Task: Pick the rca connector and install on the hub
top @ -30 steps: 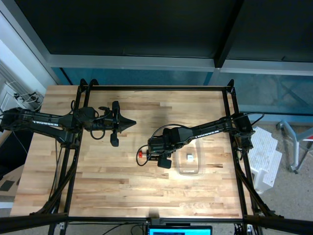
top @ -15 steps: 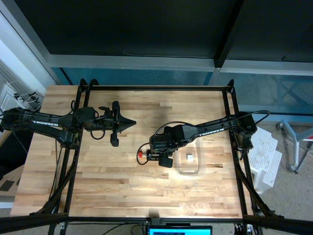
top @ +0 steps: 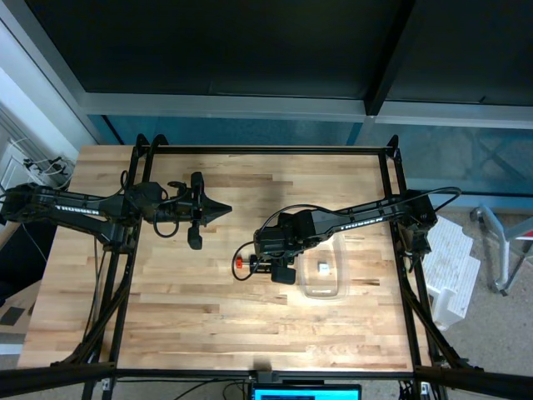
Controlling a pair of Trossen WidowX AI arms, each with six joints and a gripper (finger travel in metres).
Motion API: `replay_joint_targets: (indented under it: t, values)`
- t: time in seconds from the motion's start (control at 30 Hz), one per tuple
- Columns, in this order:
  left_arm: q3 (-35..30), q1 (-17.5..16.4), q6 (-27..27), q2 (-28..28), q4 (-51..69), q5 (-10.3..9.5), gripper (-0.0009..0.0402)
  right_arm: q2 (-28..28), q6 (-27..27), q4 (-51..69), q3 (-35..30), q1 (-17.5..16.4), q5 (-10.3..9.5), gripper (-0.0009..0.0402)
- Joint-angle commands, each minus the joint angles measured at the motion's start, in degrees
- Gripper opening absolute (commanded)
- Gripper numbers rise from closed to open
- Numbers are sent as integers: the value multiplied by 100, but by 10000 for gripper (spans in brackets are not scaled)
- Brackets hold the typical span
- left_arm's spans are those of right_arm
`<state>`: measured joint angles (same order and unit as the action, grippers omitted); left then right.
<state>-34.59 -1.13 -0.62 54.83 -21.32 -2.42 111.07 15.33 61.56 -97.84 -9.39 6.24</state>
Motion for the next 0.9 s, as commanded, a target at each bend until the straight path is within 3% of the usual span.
replay_joint_targets:
  t: [0.03, 0.9]
  values:
    - [-2, 0, 0, 2, 0, 2, 1, 17, -46, -4, 0, 0, 0, 0]
    - [-2, 0, 0, 2, 0, 2, 1, 295, -337, -162, 61, -39, -35, 0]
